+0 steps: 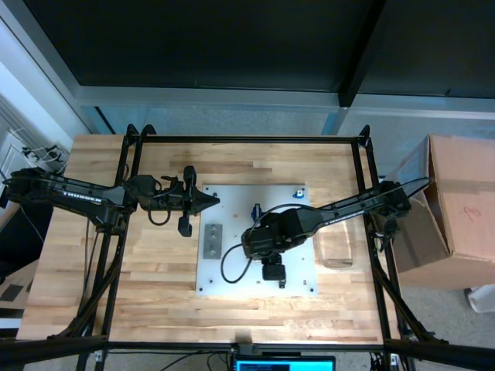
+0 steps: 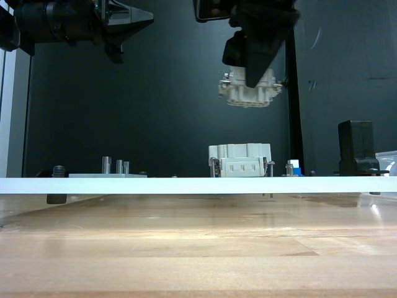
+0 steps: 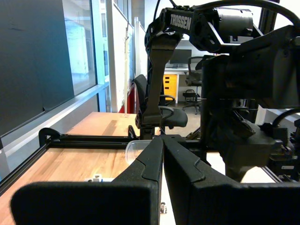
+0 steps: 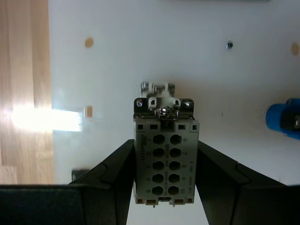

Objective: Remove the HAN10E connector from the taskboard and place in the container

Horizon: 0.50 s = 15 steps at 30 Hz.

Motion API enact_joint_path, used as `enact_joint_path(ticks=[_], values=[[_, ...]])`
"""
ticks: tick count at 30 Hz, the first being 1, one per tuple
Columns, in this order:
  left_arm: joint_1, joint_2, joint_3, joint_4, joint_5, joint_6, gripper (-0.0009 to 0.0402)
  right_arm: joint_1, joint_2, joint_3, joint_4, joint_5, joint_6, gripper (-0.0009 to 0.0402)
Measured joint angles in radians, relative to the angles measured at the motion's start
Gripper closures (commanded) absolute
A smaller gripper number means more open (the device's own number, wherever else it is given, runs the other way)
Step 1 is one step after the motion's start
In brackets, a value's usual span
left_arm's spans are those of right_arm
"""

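Note:
The HAN10E connector (image 2: pixel 248 92), a beige block with two rows of round holes (image 4: pixel 165 164), hangs in the air clear of its seat. My right gripper (image 4: pixel 165 157) is shut on its two sides, and in the high view the gripper (image 1: pixel 259 241) hides it. The beige mating base (image 2: pixel 240 160) stays on the white taskboard (image 1: pixel 232 270), directly below the held part. A clear plastic container (image 1: pixel 338 246) sits just right of the board. My left gripper (image 1: pixel 213 199) hovers high over the board's left edge, shut and holding nothing, its fingertips (image 3: pixel 159 145) pressed together.
On the board stand a black block (image 1: pixel 273 272), a grey plate with short pegs (image 1: pixel 211 239) and a blue part (image 1: pixel 298 190). A cardboard box (image 1: pixel 456 209) stands off the table's right side. A black frame (image 1: pixel 247 140) rims the table.

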Motion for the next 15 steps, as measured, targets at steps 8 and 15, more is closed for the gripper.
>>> enact_joint_path(ticks=[8,15], values=[[0.000,0.000,0.000,0.000,0.000,0.000,0.0393,0.026,-0.206,-0.246,0.055,0.000,-0.007,0.0373],[0.000,0.000,0.000,0.000,0.000,0.000,0.0393,0.039,-0.410,-0.481,0.063,0.001,-0.005,0.0373]])
